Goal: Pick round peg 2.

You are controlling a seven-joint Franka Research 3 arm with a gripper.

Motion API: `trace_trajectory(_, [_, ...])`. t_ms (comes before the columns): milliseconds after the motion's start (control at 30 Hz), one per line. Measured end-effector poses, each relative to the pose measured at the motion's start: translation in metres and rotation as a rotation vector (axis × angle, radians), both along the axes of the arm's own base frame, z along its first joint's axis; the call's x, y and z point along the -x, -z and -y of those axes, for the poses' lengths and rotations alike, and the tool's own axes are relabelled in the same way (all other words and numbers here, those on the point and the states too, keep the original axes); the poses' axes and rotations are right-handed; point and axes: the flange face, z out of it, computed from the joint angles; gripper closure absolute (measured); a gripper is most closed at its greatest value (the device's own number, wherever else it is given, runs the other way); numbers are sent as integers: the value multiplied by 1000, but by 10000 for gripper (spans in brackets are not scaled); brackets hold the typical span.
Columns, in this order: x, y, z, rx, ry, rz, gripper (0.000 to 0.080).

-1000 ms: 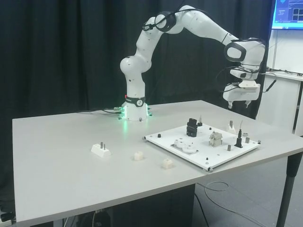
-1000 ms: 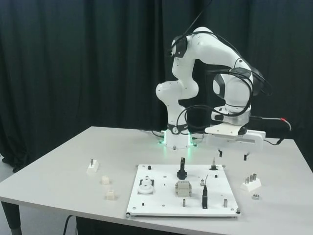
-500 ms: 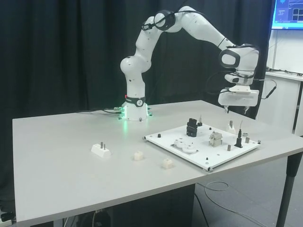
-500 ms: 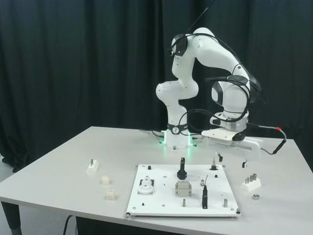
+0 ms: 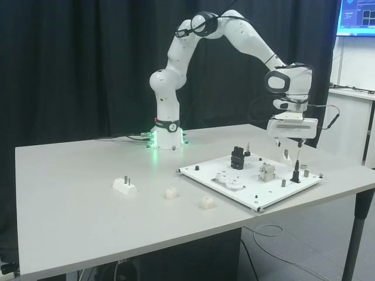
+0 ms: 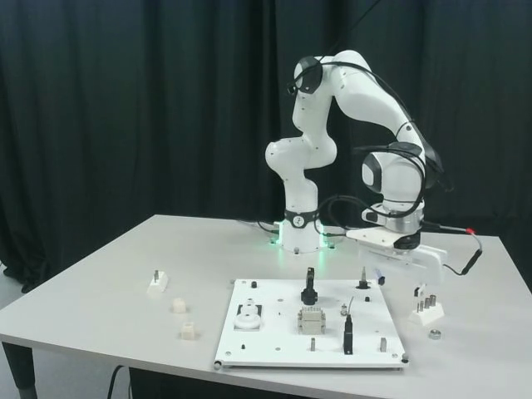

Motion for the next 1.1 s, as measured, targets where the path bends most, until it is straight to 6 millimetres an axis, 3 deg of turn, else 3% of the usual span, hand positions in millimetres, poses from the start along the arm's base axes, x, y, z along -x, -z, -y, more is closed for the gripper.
trace_trajectory(1100, [63, 46, -30, -7, 105, 51, 3])
